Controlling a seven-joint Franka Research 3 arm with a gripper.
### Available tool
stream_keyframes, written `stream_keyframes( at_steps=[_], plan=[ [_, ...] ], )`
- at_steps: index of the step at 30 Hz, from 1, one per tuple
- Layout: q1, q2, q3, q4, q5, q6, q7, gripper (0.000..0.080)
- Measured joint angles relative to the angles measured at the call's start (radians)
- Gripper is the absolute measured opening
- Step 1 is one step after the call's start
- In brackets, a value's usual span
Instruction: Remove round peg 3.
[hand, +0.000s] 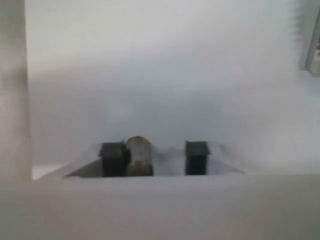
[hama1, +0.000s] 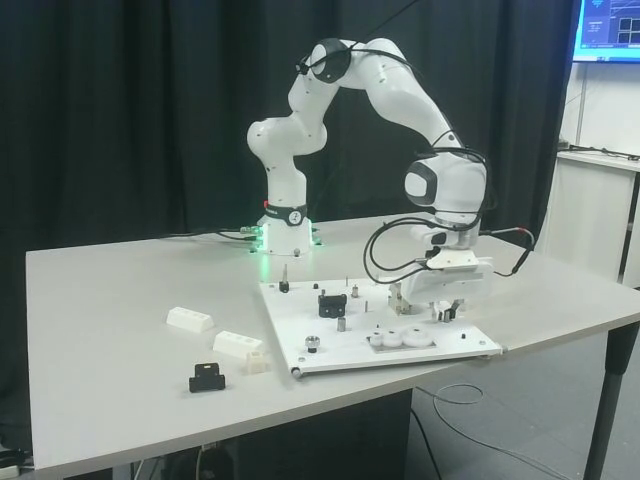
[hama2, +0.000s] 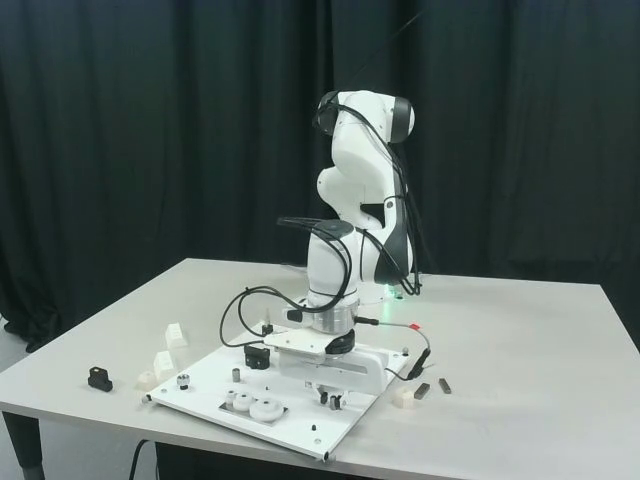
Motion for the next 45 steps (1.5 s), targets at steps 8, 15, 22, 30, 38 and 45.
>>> stream_keyframes(
  at_steps=[8,15,22,30,38,45],
  plan=[
    [-0.003,0.002,0.001,0.003,0.044,-0.001,-0.038,0.0212],
    [-0.004,0.002,0.001,0.003,0.053,-0.001,-0.052,0.0106],
    [-0.004,0.002,0.001,0.004,0.054,-0.001,-0.06,0.0106],
    [-0.004,0.002,0.001,0.011,0.054,-0.008,-0.068,0.0104],
    [-0.004,0.001,-0.004,0.04,0.052,-0.064,-0.07,0.0104],
    [-0.004,0.001,-0.007,0.058,0.051,-0.099,-0.07,0.0104]
  ],
)
